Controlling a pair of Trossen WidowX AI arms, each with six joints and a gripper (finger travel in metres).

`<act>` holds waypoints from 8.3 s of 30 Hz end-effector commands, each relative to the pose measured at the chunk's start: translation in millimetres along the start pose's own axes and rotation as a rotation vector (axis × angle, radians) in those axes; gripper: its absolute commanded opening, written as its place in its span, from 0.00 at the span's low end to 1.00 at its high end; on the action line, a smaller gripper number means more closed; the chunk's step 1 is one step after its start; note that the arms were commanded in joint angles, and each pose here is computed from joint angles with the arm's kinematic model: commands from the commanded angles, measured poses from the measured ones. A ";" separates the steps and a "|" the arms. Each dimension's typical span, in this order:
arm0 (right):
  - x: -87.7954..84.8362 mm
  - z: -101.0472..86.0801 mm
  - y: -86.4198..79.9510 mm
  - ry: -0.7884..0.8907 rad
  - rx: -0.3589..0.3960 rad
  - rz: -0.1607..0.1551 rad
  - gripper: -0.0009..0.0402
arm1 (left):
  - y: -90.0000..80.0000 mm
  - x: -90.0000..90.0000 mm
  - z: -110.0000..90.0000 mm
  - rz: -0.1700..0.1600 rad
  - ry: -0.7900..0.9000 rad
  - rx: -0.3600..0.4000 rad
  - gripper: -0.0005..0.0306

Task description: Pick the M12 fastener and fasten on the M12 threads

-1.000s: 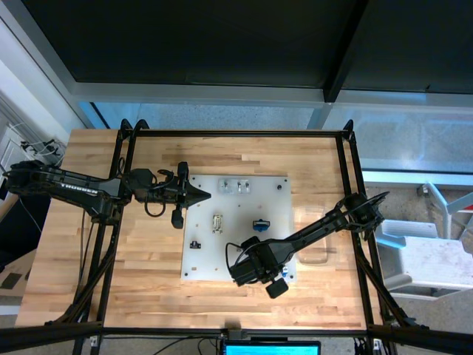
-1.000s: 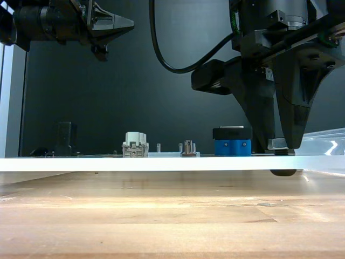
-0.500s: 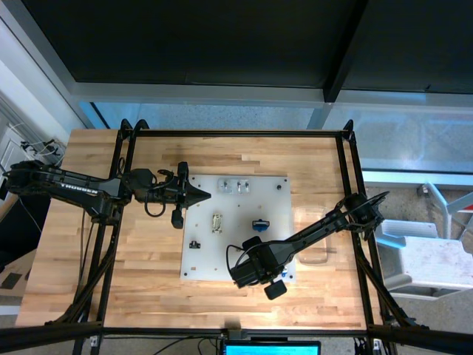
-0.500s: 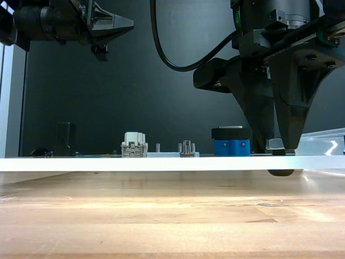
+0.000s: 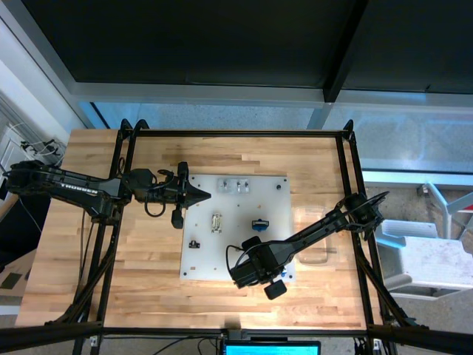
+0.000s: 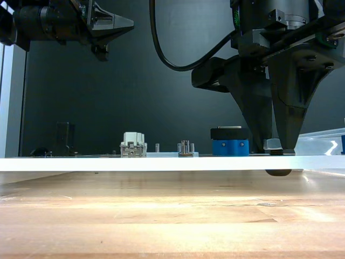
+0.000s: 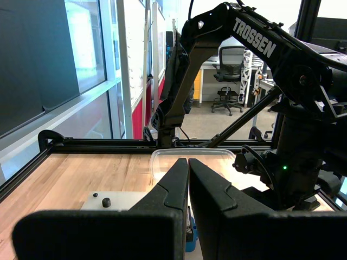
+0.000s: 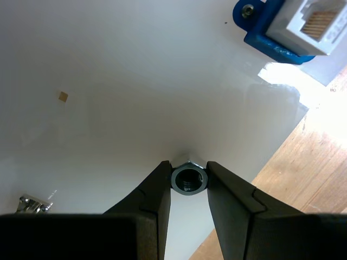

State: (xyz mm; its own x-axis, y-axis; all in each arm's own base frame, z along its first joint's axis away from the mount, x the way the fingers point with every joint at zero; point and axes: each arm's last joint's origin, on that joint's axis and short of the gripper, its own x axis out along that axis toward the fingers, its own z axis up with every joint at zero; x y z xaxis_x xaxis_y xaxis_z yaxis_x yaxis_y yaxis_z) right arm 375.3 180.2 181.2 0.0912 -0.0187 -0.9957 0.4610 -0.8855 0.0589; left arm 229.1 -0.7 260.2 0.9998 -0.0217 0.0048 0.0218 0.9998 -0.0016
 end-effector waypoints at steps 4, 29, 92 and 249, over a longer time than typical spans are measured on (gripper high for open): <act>-0.2 0.7 -0.3 -0.008 -0.037 0.000 0.08 | 0.1 0.1 -0.1 0.000 0.000 0.000 0.02; -17.7 3.8 -4.1 0.027 -0.065 0.001 0.42 | 0.0 0.1 -0.1 0.000 0.000 0.000 0.02; -54.5 23.5 6.8 0.008 -2.710 0.100 0.01 | 0.1 0.1 -0.1 0.000 0.000 0.000 0.02; -10.6 36.0 1.7 0.049 -2.668 0.250 0.02 | 0.0 0.1 0.0 0.000 -0.001 0.000 0.02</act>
State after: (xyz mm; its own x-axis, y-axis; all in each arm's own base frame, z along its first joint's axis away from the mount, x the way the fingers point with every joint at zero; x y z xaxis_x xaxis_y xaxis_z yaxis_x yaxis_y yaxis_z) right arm 343.7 161.6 190.2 0.2637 0.0449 -0.9636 -0.0255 0.9989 0.0396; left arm 229.1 -0.7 260.2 0.9997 -0.0221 0.0055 0.0221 0.9998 -0.0020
